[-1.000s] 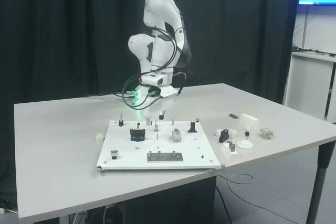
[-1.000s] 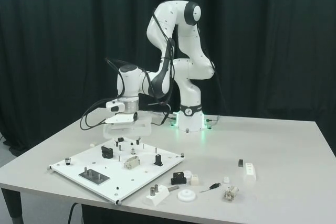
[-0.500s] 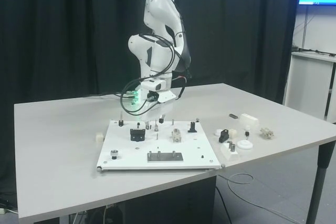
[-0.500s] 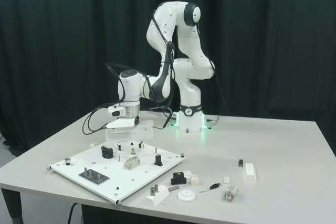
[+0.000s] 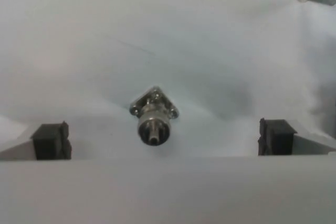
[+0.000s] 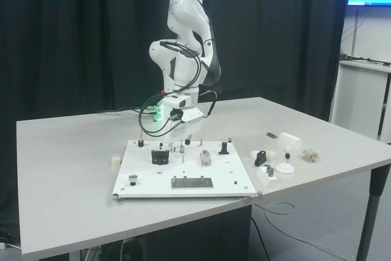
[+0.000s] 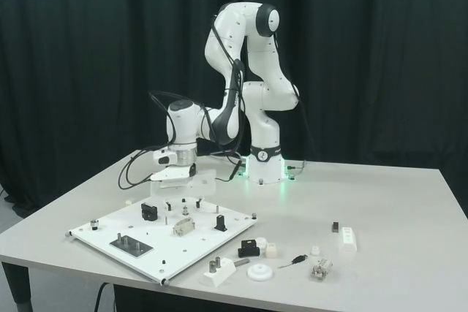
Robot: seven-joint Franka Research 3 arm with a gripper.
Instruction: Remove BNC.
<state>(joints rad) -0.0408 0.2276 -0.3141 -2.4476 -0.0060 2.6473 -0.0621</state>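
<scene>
My white arm folds down from its base at the far side of the grey table [image 6: 67, 169], wrist vertical, gripper [image 7: 182, 202] low over the far part of the flat white assembly board [image 6: 146, 178]. In the wrist view my two black-padded fingers [image 5: 51, 141] stand spread wide, the small metal BNC connector [image 5: 153, 119] upright between them, untouched, I think. It is cylindrical, ridged, on a square screwed flange, seated in the board.
</scene>
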